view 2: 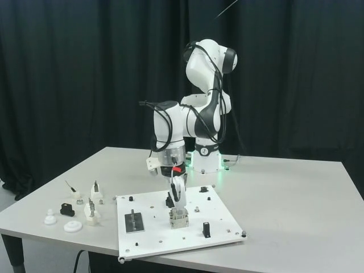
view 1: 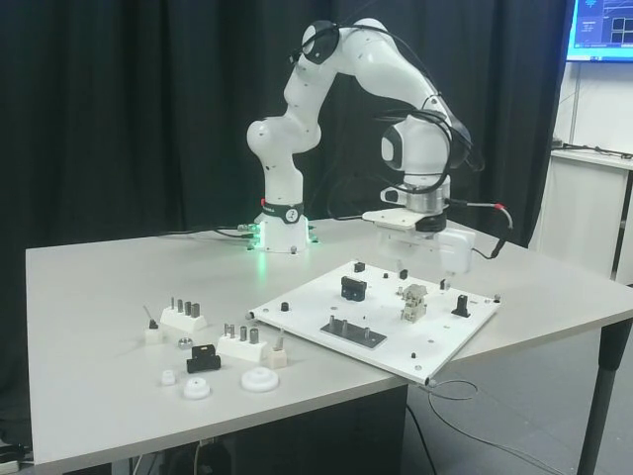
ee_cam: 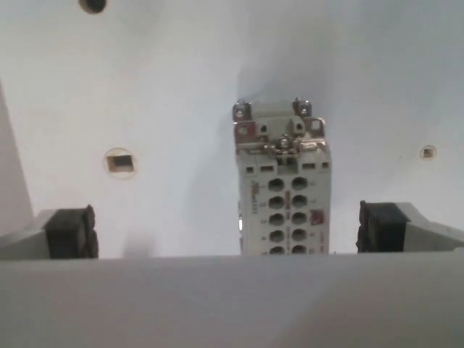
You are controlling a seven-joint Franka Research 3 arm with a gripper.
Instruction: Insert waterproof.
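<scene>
With its end effector [ee_cam: 228, 230] spread wide and holding nothing, the arm hovers just above the white, many-holed waterproof connector block [ee_cam: 283, 188] standing on the white square board [view 1: 297, 322], so an off-centre descent could knock it askew.

Left of the white square board [view 1: 297, 327] I see white peg blocks [view 1: 184, 317], two round white gears [view 1: 259, 380], and a small black clip [view 1: 203, 359] between them.
</scene>
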